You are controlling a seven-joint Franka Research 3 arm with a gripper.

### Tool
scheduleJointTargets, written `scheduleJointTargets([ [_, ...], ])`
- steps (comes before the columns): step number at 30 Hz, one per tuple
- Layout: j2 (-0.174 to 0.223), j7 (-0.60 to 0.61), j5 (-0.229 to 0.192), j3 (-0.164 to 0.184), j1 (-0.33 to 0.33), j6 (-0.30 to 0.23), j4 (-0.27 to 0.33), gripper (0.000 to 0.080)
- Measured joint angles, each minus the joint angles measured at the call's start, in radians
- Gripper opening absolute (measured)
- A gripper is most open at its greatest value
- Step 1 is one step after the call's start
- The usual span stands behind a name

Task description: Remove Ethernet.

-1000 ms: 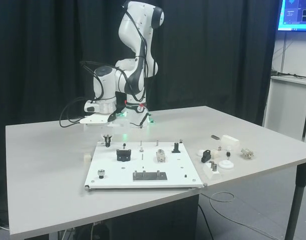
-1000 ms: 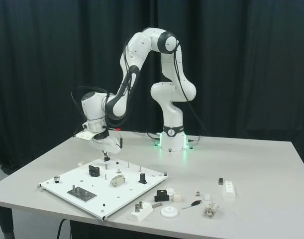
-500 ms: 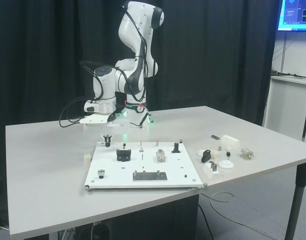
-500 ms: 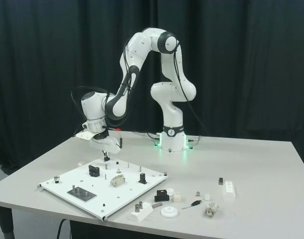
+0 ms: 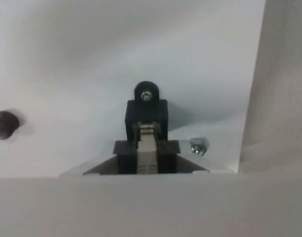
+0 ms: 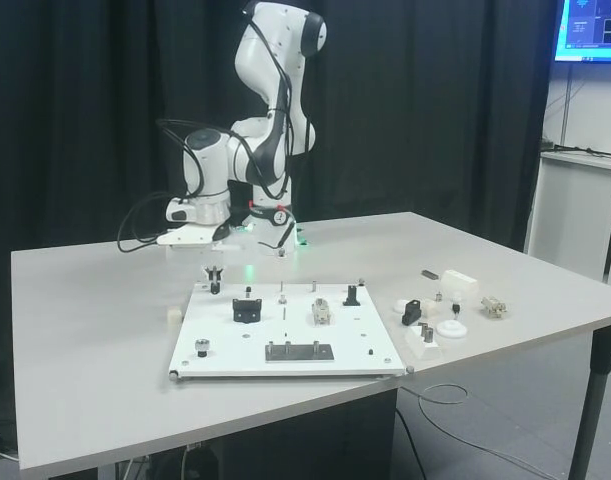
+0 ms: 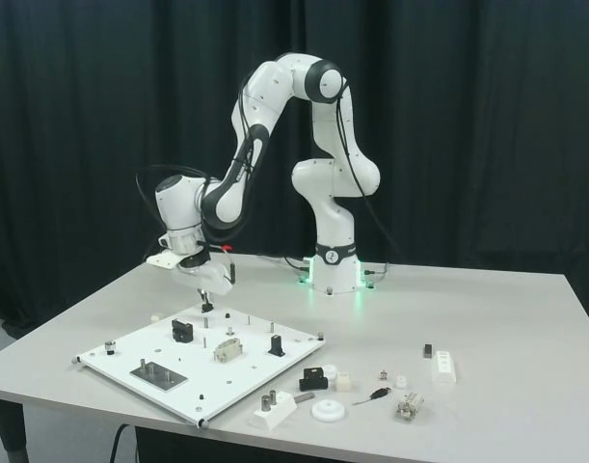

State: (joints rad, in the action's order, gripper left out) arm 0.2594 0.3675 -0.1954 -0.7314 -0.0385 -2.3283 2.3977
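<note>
In the wrist view a grey Ethernet plug sits between two black fingertips, with its end over a black socket block screwed to the white board. I cannot tell whether the plug is out of the socket. My gripper points down at the board's far left corner, above the small black socket. From the other room camera the gripper hangs just over the same socket.
The board carries several black and metal fixtures. Loose white and black parts lie on the grey table right of it. A small white cube sits off the board's left edge. A screw stands beside the socket.
The hand has lifted a little and shifted slightly away from the board. Nothing else on the table has moved.
</note>
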Motion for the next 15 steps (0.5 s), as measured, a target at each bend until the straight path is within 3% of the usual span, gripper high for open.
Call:
scheduleJointTargets([
  [15, -0.062, 0.022, 0.049, -0.022, -0.001, 0.09, -0.018, 0.008],
])
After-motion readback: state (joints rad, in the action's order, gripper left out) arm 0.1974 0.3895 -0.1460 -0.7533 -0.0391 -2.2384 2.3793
